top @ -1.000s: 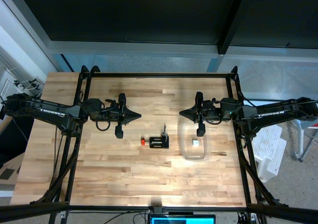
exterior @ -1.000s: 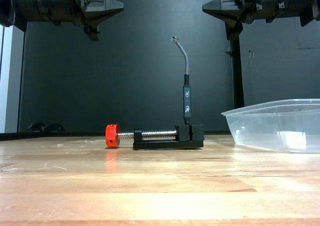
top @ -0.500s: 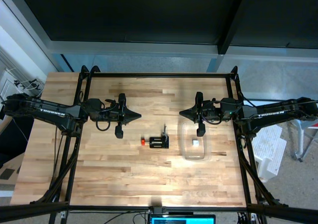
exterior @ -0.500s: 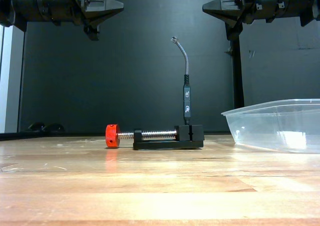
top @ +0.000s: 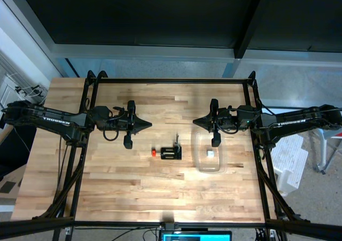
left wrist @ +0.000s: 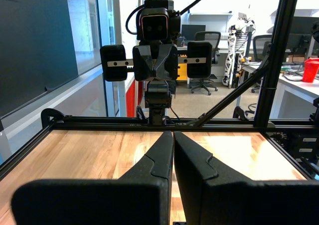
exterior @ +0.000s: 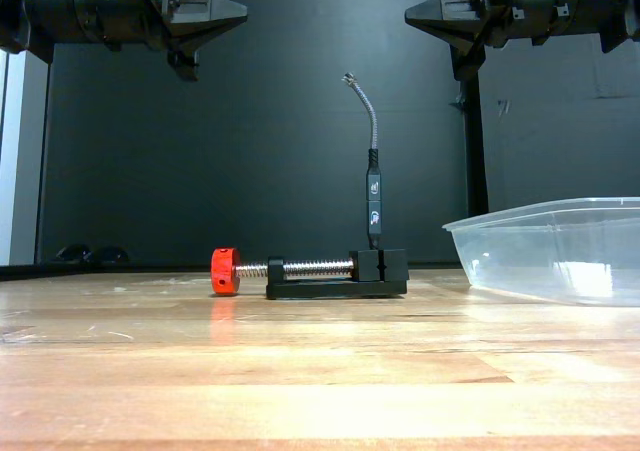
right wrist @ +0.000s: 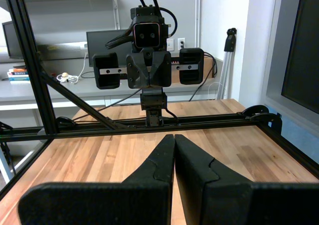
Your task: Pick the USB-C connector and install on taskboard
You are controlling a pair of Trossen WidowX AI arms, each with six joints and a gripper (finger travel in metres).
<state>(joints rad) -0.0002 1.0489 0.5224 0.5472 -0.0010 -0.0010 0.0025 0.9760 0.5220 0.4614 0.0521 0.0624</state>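
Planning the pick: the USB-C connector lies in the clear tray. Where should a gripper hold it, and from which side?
Come from straight above: the tray walls off sideways approaches. Pinch the USB-C connector across its short sides, probably; its shape is hard to read. Right gripper, shut, hovers nearest; left gripper, shut, hovers left of the taskboard.

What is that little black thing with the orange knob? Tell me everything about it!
It's the taskboard, a small black block lying flat on the wooden table. A shiny threaded screw sticks out sideways, ending in an orange-red knob. A thin grey pin stands up from it, bending at the top. Nothing grips it: the left gripper and right gripper hang above on either side, fingers shut.
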